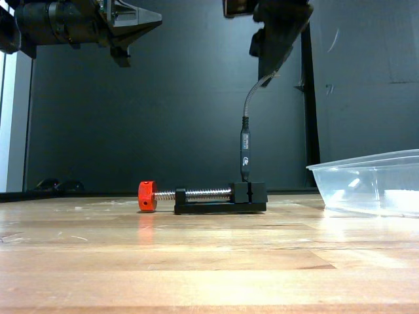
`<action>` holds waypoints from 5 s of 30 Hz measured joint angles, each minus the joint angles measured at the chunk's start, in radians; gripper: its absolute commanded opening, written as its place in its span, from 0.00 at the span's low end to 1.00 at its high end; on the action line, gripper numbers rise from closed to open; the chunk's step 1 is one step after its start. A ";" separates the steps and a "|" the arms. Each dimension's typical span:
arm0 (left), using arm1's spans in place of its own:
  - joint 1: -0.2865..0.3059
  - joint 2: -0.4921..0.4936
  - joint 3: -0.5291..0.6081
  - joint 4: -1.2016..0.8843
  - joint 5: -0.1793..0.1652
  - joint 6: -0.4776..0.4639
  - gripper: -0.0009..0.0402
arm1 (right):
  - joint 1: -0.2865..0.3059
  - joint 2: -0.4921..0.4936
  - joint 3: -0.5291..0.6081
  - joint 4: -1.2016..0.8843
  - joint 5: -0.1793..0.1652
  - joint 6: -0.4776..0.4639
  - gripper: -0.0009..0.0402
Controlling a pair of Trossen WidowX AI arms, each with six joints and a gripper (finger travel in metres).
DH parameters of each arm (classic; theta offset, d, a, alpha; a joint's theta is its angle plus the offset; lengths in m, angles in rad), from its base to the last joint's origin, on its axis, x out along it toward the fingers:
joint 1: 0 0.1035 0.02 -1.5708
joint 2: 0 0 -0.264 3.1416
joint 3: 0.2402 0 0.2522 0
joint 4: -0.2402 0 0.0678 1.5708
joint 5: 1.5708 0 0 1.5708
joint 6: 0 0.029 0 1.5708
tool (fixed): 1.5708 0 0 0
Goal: Pick the USB-C connector and install on taskboard
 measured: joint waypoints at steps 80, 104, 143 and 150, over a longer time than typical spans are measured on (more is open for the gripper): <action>0.000 0.000 0.000 0.000 0.000 0.000 0.02 | -0.233 -0.755 -1.098 1.606 -0.148 -0.230 0.02; 0.000 0.000 0.000 0.000 0.000 0.000 0.02 | -0.225 -0.756 -1.146 1.695 -0.173 -0.224 0.02; 0.000 0.000 0.000 0.000 0.000 0.000 0.02 | -0.225 -0.756 -1.145 1.684 -0.174 -0.202 0.02; 0.000 0.000 0.000 0.000 0.000 0.000 0.02 | -0.225 -0.756 -1.145 1.685 -0.174 -0.202 0.02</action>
